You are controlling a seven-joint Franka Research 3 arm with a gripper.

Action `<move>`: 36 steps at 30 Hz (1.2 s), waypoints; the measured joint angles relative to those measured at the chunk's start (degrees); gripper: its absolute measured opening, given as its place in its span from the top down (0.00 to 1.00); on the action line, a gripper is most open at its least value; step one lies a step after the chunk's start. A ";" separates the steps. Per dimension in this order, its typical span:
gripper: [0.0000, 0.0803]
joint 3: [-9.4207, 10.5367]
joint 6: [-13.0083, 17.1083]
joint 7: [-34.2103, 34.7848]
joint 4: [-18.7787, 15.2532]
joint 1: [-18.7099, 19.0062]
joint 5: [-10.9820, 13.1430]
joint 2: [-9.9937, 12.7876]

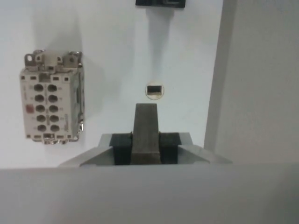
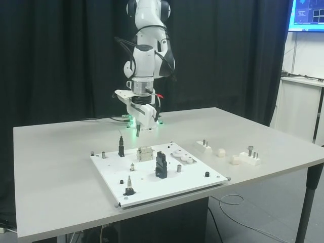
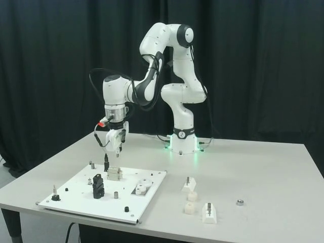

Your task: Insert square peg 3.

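Gripper [image 1: 145, 156] pinches square peg [image 1: 145, 133], hovering above board [image 1: 112, 56], near hole [image 1: 154, 90]; connector [image 1: 51, 95] alongside.

one peg [image 1: 146, 133] — one connector [image 1: 51, 97]

The grey counter [image 3: 263, 172] carries a white board [image 3: 147, 195] near its front edge, the arm's base [image 3: 183, 144] bolted farther back, and a few small pieces lying apart from the board: three white blocks [image 3: 210, 212], two of them with short pins standing up, and a small round ring [image 3: 240, 202] beside them.
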 joint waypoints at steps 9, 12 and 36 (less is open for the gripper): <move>0.86 -0.52 0.25 -0.52 -0.47 0.00 2.34 0.76; 0.86 -0.56 0.37 -0.88 -0.70 0.00 3.37 0.94; 0.86 -1.30 5.58 -4.49 -3.50 0.00 7.05 3.73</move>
